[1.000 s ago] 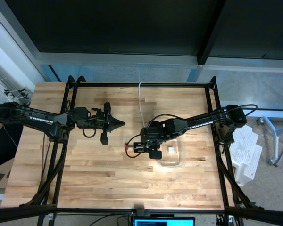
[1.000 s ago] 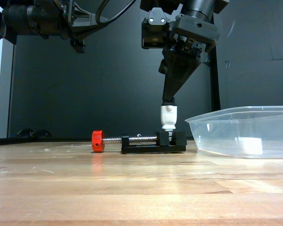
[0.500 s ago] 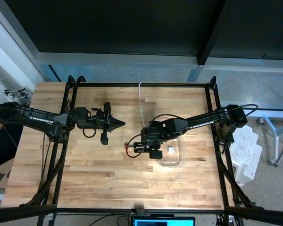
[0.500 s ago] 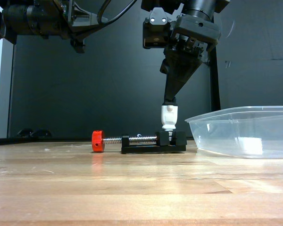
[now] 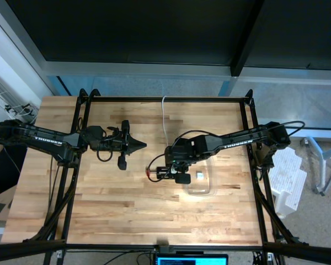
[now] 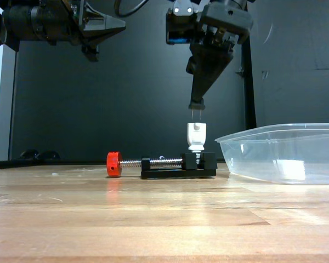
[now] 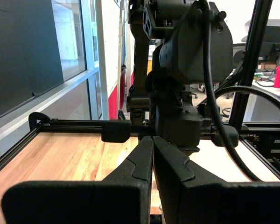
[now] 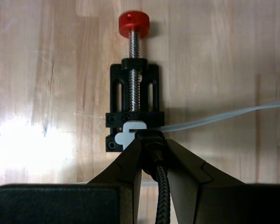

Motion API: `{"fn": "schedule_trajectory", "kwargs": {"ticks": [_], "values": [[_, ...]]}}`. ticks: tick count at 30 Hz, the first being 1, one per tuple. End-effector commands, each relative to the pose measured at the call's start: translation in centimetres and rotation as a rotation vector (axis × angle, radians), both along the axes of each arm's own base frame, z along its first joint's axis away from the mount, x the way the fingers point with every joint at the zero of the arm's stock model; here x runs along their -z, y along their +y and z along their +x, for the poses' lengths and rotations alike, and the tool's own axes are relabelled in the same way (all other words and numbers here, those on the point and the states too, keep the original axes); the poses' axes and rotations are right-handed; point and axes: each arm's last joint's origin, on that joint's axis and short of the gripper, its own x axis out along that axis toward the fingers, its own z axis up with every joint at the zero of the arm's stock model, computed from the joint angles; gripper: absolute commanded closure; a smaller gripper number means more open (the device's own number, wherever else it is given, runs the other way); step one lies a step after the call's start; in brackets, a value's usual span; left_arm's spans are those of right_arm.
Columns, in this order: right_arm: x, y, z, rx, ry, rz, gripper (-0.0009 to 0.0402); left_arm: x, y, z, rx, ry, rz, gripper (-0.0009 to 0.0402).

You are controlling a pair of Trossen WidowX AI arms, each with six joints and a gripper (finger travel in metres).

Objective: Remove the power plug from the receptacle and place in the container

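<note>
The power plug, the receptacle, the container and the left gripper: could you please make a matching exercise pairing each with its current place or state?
Things:
1. power plug
2. receptacle
3. container
4. left gripper

Places or states:
A. shut and empty, high above the table, left of the fixture
B. white, clamped in the black fixture, nothing plugged in
C. gripped by the right gripper, just above the receptacle
D. clear, on the table beside the fixture

Pairs: 1-C, 2-B, 3-D, 4-A
</note>
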Motion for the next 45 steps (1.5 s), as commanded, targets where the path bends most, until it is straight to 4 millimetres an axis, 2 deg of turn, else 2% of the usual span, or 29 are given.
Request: {"fn": "schedule_trajectory", "kwargs": {"ticks": [1, 14, 20, 32, 38, 45], "values": [[-0.4, 0.0, -0.1, -0.003, -0.011, 0.008, 0.0393, 0.0, 0.0, 0.0, 0.0, -0.001, 0.0, 0.0393], [-1.5, -0.2, -1.7, -0.01, 0.008, 0.002, 0.0393, 0.0, 0.0, 0.0, 0.0, 0.003, 0.0, 0.0393], [-0.7, -0.5, -3.8, -0.027, 0.037, -0.01, 0.0393, 0.0, 0.0, 0.0, 0.0, 0.001, 0.0, 0.0393], [2.2, -1.1, -8.6, -0.037, 0.105, -0.023, 0.0393, 0.0, 0.0, 0.0, 0.0, 0.0, 0.0, 0.0393], [3.6, -1.2, -9.7, -0.035, 0.142, -0.026, 0.0393, 0.0, 0.0, 0.0, 0.0, 0.001, 0.0, 0.0393], [3.8, -1.1, -9.8, -0.027, 0.14, -0.052, 0.0392, 0.0, 0.0, 0.0, 0.0, 0.001, 0.0, 0.0393]]}}
